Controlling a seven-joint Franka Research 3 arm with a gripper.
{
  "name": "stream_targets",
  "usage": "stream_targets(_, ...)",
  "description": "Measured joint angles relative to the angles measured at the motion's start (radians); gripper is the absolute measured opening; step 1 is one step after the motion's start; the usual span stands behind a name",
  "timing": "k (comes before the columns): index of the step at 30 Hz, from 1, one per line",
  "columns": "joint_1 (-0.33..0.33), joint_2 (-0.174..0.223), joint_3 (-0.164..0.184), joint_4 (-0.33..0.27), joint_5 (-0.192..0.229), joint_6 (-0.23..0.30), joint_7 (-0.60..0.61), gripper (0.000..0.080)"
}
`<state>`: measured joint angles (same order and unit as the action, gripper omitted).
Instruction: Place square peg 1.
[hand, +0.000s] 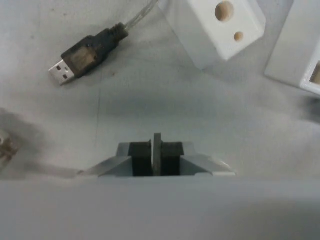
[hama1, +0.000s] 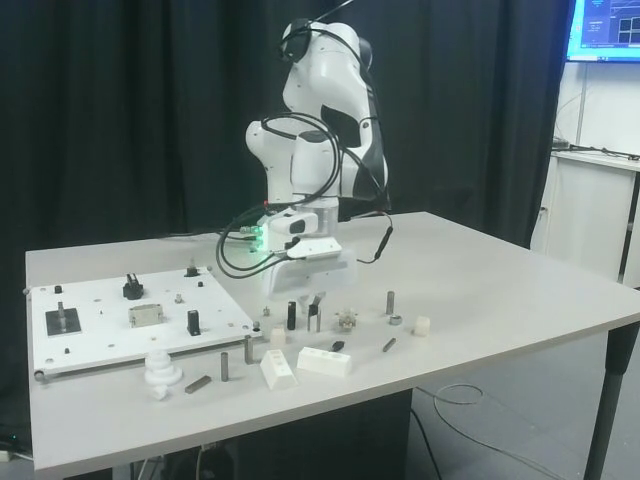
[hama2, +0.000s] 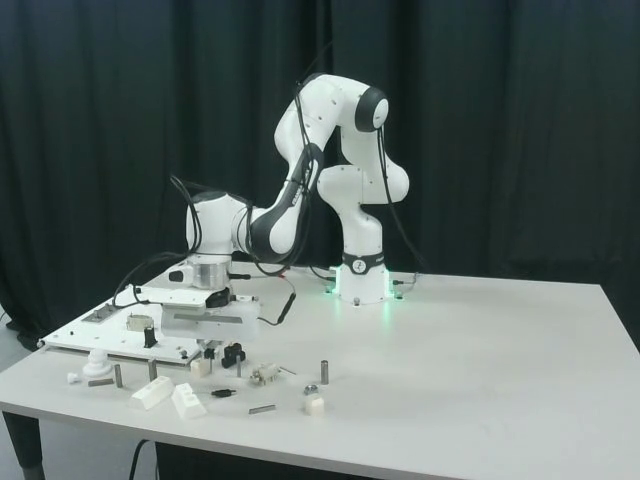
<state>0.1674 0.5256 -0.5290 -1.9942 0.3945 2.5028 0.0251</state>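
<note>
My gripper (hand: 157, 159) is shut on a thin grey square peg (hand: 157, 142), which stands upright between the black finger pads (hand: 141, 159). In the first room view the gripper (hama1: 314, 303) hangs low over the grey table, just past the right edge of the white board (hama1: 100, 345), and the peg (hama1: 316, 318) points down. The second room view shows the gripper (hama2: 208, 346) at the board's near corner. Whether the peg's tip touches the table is hidden from me.
A black USB plug (hand: 85, 55) on its cable and a white block with two holes (hand: 220, 22) lie on the table below the gripper. Another white block (hand: 300, 50) lies beside it. Loose pegs (hama1: 389, 300), a small white cylinder (hama1: 421, 326) and white blocks (hama1: 323, 361) are scattered along the front.
</note>
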Motion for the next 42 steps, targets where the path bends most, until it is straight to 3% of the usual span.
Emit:
stream_targets(16,-0.009,0.022,0.015,0.010,0.020,0.015,0.000,0.0035)
stream_targets(17,-0.009,0.022,0.015,0.010,0.021,0.015,0.000,0.0280)
stream_targets(22,-0.009,0.022,0.015,0.011,0.021,0.015,0.000,0.0280)
stream_targets(23,-0.009,0.022,0.015,0.011,0.021,0.015,0.000,0.0591)
stream_targets(31,-0.009,0.020,0.015,0.017,0.021,0.007,0.000,0.0591)
stream_targets(32,-0.009,0.018,0.015,0.018,0.021,0.004,0.000,0.0786)
stream_targets(42,-0.007,-0.002,0.015,0.024,0.021,-0.032,0.000,0.0797)
